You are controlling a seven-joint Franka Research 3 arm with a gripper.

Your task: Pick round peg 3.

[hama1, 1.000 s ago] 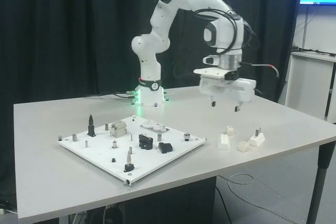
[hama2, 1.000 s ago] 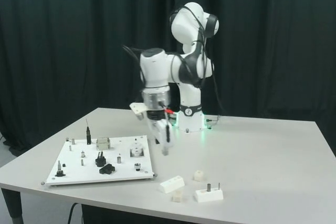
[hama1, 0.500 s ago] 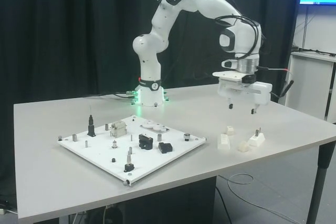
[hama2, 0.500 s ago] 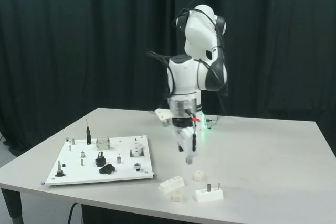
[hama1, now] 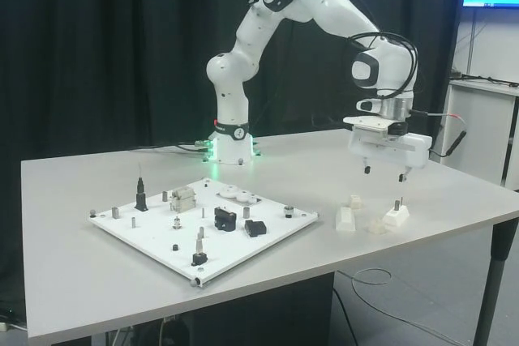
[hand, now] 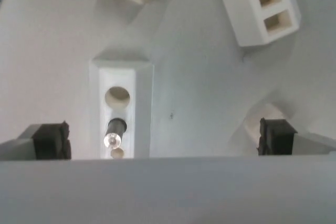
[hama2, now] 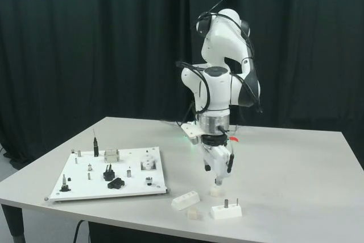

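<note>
Below the wrist camera, the small grey round metal peg [hand: 115, 132] stands in its white holder block [hand: 143, 109], between spread, empty jaws. Both room views show the gripper [hama1: 382, 173] above the tabletop [hama2: 296, 169]; descent and grasp remain.

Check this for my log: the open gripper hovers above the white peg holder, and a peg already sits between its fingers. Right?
Not quite. The gripper is open and hovers above the white peg holder, but nothing is between its fingers. The wrist view shows the peg standing in the holder, unheld.
</note>
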